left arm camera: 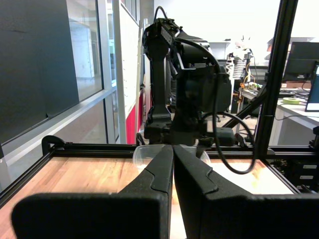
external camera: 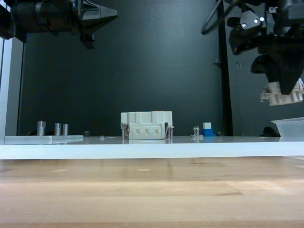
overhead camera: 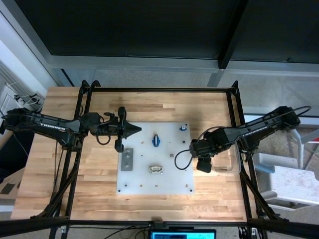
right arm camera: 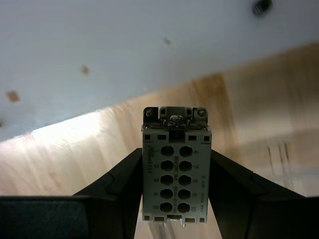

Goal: Remove the HAN10-E connector and place it in the container

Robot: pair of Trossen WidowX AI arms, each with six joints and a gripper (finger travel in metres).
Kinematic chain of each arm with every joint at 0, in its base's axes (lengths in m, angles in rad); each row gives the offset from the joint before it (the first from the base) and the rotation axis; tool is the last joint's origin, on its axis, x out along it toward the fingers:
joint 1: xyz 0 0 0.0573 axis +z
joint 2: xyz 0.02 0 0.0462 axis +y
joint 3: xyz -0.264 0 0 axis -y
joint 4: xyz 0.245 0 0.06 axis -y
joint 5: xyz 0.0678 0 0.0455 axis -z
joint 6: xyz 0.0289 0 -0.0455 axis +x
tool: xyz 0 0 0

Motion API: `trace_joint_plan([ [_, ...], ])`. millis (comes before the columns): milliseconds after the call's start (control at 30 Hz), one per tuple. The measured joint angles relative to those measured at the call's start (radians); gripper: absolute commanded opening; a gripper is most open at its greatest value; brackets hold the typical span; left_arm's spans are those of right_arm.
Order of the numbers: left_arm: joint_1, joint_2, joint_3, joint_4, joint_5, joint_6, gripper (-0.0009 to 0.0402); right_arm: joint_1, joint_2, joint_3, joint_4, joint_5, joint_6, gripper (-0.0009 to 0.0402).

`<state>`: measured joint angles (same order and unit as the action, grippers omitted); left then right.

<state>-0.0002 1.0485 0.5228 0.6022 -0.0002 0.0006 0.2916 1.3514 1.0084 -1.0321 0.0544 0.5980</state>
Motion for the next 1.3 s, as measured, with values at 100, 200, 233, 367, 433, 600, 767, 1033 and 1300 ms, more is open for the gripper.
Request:
trace_joint_plan([
  [100,0.0,0.0,0.0,0.0,0.0,0.0,0.0,0.0,-0.04,-0.037,-0.004,0.006,0.049,0.0008],
  [200,0.0,0.0,0.0,0.0,0.0,0.0,0.0,0.001,-0.075,-0.073,-0.008,0.006,0.097,0.0008],
  [233,0.0,0.0,0.0,0.0,0.0,0.0,0.0,0.001,-0.088,-0.085,-0.007,0.006,0.117,0.0008],
  [367,0.0,0.0,0.0,0.0,0.0,0.0,0.0,0.003,-0.145,-0.132,-0.016,0.011,0.207,0.0008],
  [433,0.0,0.0,0.0,0.0,0.0,0.0,0.0,0.004,-0.17,-0.146,-0.019,0.021,0.242,0.0008],
  [600,0.0,0.0,0.0,0.0,0.0,0.0,0.0,0.013,-0.212,-0.168,-0.063,0.032,0.303,0.0008],
  [767,0.0,0.0,0.0,0.0,0.0,0.0,0.0,0.026,-0.243,-0.186,-0.101,0.057,0.382,0.0008],
  [1033,0.0,0.0,0.0,0.0,0.0,0.0,0.0,0.052,-0.266,-0.229,-0.119,0.059,0.468,0.0008],
  [1300,0.0,0.0,0.0,0.0,0.0,0.0,0.0,0.079,-0.27,-0.279,-0.101,0.058,0.495,0.0008],
])
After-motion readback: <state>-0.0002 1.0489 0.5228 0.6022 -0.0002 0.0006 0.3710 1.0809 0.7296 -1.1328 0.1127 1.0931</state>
